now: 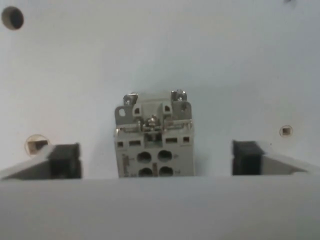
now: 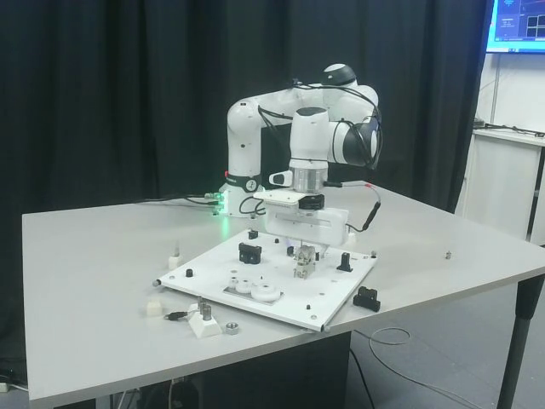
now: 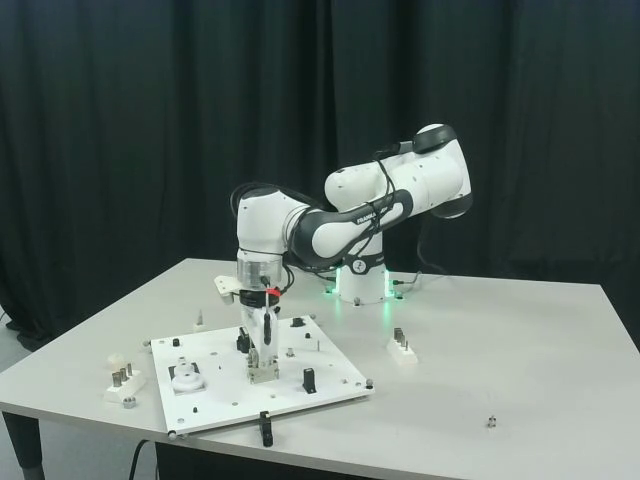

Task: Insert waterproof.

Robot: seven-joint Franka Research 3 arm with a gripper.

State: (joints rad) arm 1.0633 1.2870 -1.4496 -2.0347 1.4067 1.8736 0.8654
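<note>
Black curtains close off the room behind a grey table [image 2: 102, 256], on which a white board [image 2: 336, 300] lies toward the front edge, reaching almost to the lip. The white arm bends down over the middle of this board, and its gripper [image 1: 156, 157] hangs just above the waterproof connector [image 1: 154, 137], a grey block with four round sockets on its face and metal clips along its top.

In the wrist view the two black fingertips [image 1: 65, 160] stand wide apart, one to each side of the connector and touching neither side, so the gripper is spread and holds nothing. Whether the connector is already seated in a mount on the board cannot be told.

The likely trouble lies in the closing: if the gripper is not centred, one finger would meet the block first and push it askew (or tip it), and a tilted connector would jam rather than slide home. A grasp on the metal clips could also slip.

No containers appear; loose small fixtures sit on the board and table.
</note>
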